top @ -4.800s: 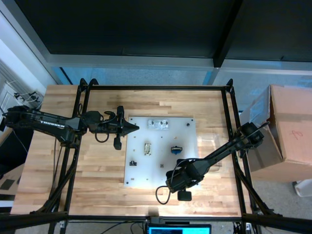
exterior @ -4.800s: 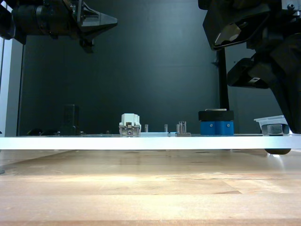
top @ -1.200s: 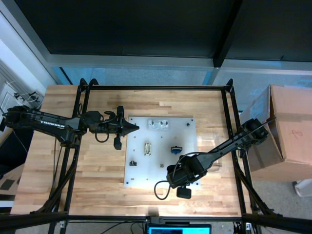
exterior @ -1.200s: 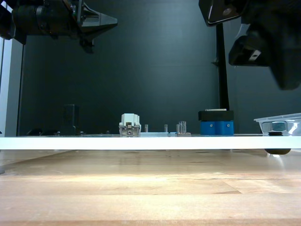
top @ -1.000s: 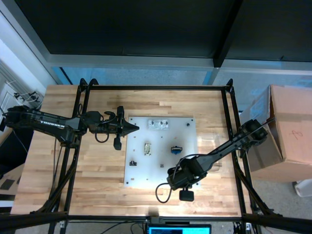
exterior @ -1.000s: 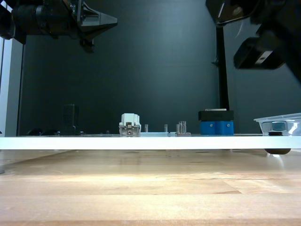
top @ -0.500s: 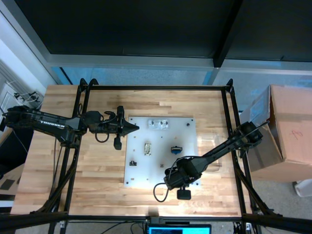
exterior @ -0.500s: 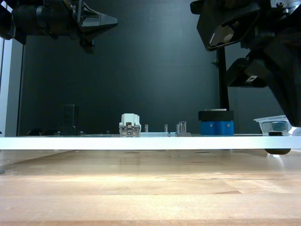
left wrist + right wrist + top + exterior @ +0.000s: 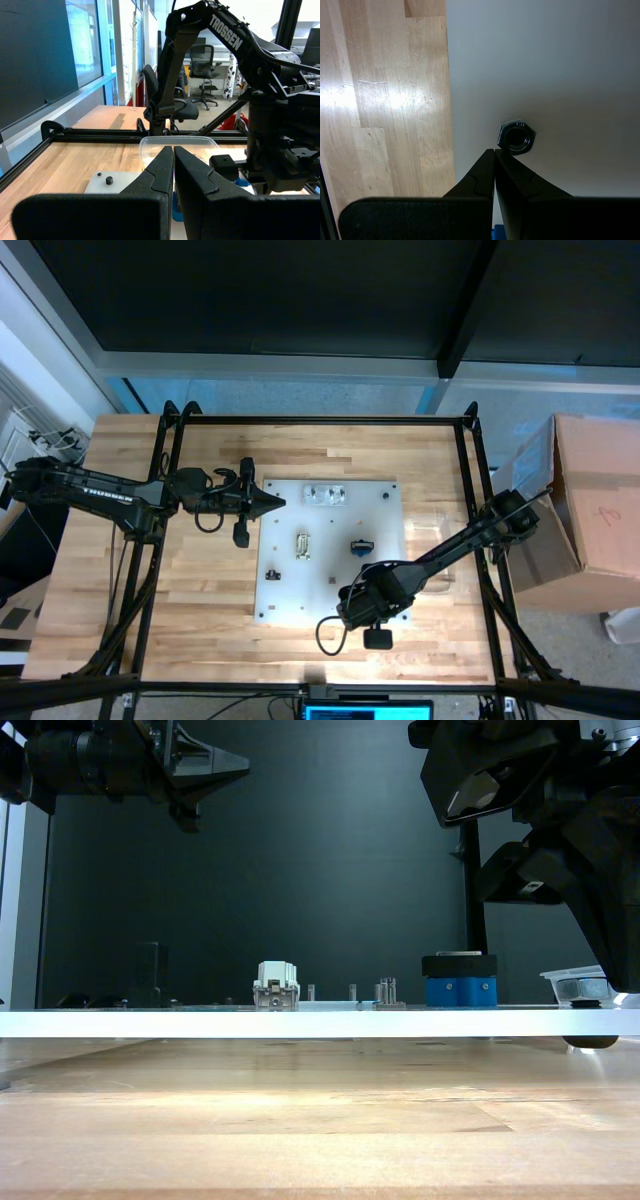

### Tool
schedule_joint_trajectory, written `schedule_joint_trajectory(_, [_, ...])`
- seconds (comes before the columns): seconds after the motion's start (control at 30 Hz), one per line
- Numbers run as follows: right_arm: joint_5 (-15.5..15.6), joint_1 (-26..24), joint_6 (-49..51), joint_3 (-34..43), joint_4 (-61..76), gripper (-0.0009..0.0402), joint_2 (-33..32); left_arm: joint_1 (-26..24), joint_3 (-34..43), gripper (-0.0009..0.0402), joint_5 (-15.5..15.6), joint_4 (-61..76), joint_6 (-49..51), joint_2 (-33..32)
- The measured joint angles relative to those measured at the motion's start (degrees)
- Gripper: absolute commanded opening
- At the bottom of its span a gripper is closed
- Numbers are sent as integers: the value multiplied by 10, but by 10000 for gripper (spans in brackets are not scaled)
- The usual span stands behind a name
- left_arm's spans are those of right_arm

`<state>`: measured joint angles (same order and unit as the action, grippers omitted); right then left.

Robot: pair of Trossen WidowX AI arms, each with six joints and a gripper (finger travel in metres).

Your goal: Unfasten the M12 nut and place it in the container

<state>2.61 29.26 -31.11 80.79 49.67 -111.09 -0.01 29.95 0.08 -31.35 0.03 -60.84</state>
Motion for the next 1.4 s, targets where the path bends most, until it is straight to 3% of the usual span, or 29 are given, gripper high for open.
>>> schedule_joint_trajectory(0.13, [-17,0,1,0,11,0,0,0,0,0,0,0,0,0])
schedule_joint_trajectory(0.27, [-168,0,-53,0,51,0,7,0,0,0,0,0,0,0])
schedule_joint_trajectory(0.37, [-198,0,-59,0,64,0,22,0,0,0,0,0,0,0])
schedule_joint_trajectory(0.47, [-184,2,-61,0,69,0,29,0,0,0,0,0,0,0])
schedule_joint_trajectory(0.6, [-140,0,-61,0,73,0,40,0,0,0,0,0,0,0])
schedule_joint_trajectory(0.67, [-101,0,-61,0,70,0,43,0,0,0,0,0,0,0])
schedule_joint_trajectory(0.8, [14,2,-51,2,44,0,49,0,0,0,0,0,0,0])
schedule_joint_trajectory(0.87, [44,2,-44,4,31,0,49,0,0,0,0,0,0,0])
schedule_joint_trajectory(1.4, [43,2,-5,3,-12,0,0,0,0,0,0,0,0,0])
